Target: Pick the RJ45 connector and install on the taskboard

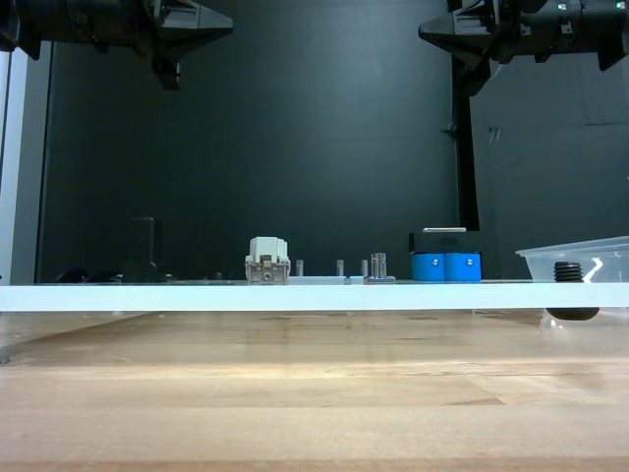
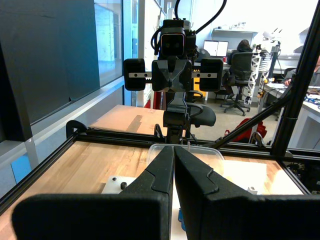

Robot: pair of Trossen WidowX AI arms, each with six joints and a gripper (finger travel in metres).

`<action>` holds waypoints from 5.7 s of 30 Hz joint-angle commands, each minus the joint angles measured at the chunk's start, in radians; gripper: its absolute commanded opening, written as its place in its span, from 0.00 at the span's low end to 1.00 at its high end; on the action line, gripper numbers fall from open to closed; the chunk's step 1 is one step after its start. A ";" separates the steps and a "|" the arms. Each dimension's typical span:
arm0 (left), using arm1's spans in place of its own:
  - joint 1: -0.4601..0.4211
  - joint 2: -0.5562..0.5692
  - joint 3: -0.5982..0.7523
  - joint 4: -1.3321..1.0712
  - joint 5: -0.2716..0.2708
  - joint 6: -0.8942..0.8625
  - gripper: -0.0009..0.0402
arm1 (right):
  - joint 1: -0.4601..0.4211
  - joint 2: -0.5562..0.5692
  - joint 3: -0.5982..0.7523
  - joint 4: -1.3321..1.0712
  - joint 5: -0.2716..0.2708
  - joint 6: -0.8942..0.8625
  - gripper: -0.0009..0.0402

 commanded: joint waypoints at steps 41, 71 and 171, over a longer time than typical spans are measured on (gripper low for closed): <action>0.000 0.000 0.000 0.000 0.000 0.000 0.02 | 0.498 0.130 0.405 -1.145 0.195 0.267 0.02; 0.000 0.000 0.000 0.000 0.000 0.000 0.02 | 0.965 0.277 0.510 -1.509 0.199 0.759 0.16; 0.000 0.000 0.000 0.000 0.000 0.000 0.02 | 1.032 0.645 0.281 -1.081 0.237 0.812 0.03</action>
